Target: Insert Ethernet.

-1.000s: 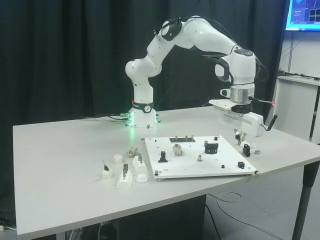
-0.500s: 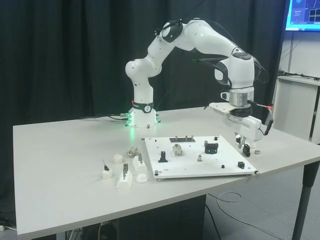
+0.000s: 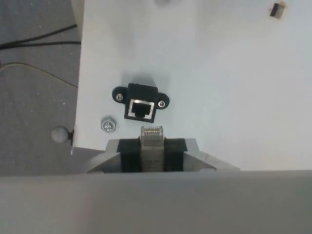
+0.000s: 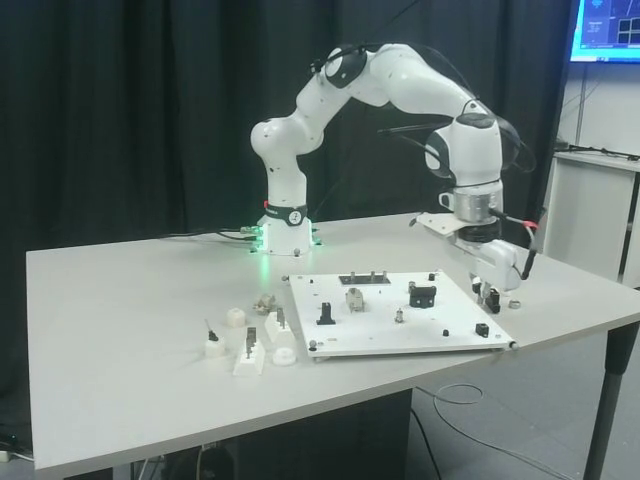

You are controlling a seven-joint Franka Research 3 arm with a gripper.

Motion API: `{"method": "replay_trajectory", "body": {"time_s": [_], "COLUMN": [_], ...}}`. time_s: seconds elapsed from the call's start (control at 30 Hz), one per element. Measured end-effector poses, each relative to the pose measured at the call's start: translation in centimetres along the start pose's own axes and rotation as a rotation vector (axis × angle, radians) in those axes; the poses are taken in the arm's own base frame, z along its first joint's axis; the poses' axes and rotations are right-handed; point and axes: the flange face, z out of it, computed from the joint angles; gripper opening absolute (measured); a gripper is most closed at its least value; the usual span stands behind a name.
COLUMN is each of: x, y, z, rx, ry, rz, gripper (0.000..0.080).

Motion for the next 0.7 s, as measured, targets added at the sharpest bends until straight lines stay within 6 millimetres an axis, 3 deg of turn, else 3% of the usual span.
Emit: {"method": "replay_trajectory", "body": {"time_s": [0.7], "x": [0.41], "y": [-0.94], "z": [0.9], "rx": [-0.026], "ry": [-0.051], "rz": [0.056], "gripper": [0.0097]}}
